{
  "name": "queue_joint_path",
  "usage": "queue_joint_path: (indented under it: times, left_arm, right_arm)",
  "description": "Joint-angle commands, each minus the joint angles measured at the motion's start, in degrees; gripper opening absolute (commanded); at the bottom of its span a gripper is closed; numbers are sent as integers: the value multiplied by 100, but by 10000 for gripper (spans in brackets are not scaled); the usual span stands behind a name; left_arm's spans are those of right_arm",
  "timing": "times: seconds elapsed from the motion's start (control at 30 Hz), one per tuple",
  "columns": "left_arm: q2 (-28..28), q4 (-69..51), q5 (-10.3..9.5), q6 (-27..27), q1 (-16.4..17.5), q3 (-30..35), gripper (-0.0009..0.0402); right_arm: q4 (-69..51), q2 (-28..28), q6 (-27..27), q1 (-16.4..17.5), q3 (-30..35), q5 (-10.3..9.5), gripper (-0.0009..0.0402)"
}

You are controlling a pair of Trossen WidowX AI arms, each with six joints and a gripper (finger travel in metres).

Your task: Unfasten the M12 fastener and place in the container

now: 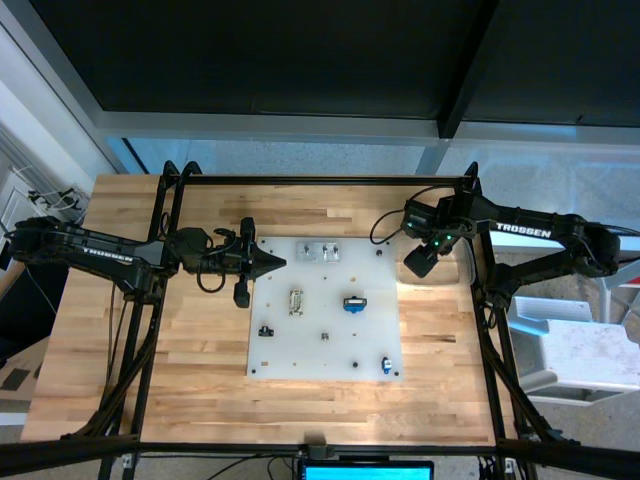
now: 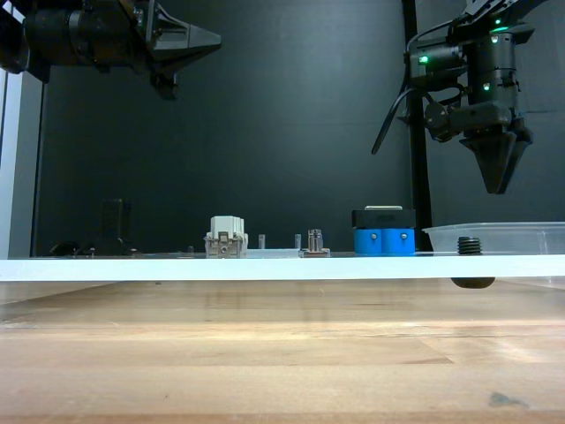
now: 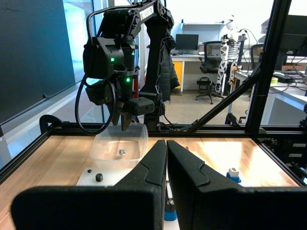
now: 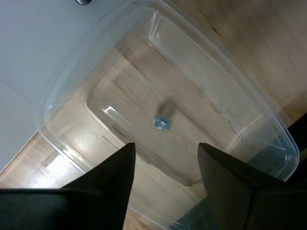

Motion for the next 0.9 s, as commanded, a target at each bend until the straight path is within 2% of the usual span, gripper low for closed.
queue_joint_path:
  times: [0.03, 0.27, 0.9]
  left_arm:
    - [0, 0, 2, 0, 2, 0, 0]
    - [0, 0, 2, 0, 2, 0, 0]
    - [0, 0, 2, 0, 2, 0, 0]
  right_arm:
    - [13, 7, -2, 2, 2, 0, 208]
    - [28, 4, -11, 2, 2, 0, 229]
    - [389, 4, -13, 2, 2, 0, 229]
